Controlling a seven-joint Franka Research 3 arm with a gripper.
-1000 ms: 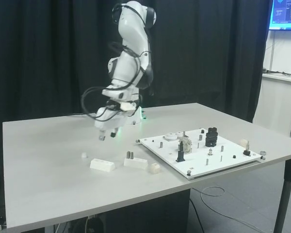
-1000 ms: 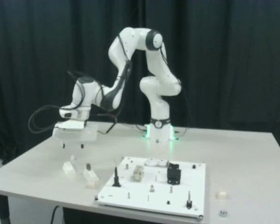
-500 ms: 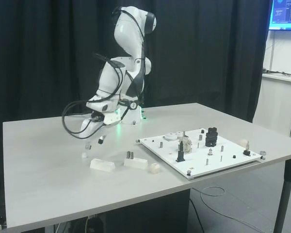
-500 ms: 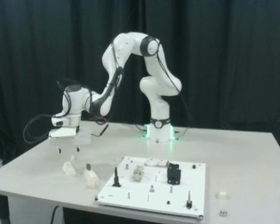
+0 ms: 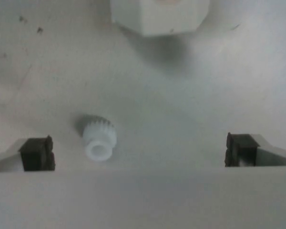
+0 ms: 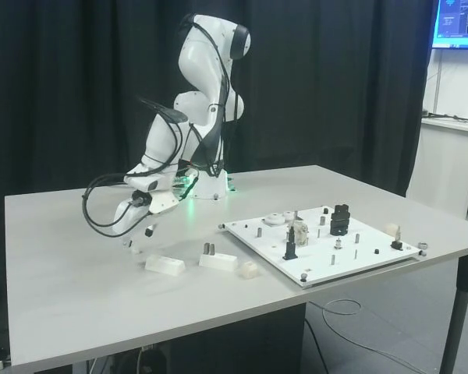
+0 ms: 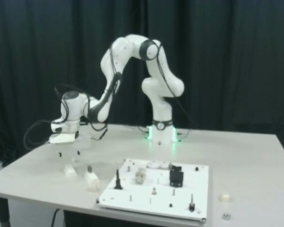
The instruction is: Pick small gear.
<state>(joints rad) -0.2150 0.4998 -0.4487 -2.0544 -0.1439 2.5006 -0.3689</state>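
over the last second the arm swung out and dropped low over the table point(image 6: 78, 234). the pincer point(image 5: 138, 152) was spread wide and empty, the small gear point(image 5: 99, 139) between its fingers, close to one; descent came next.

Both room views are evenly lit from above against black curtains, and the grey desk point(image 6: 78, 257) shows only faint shadows. A green glow marks the arm's base point(image 7: 162, 135). The wrist view is soft, with a diffuse shadow beside the white block point(image 5: 159, 16).
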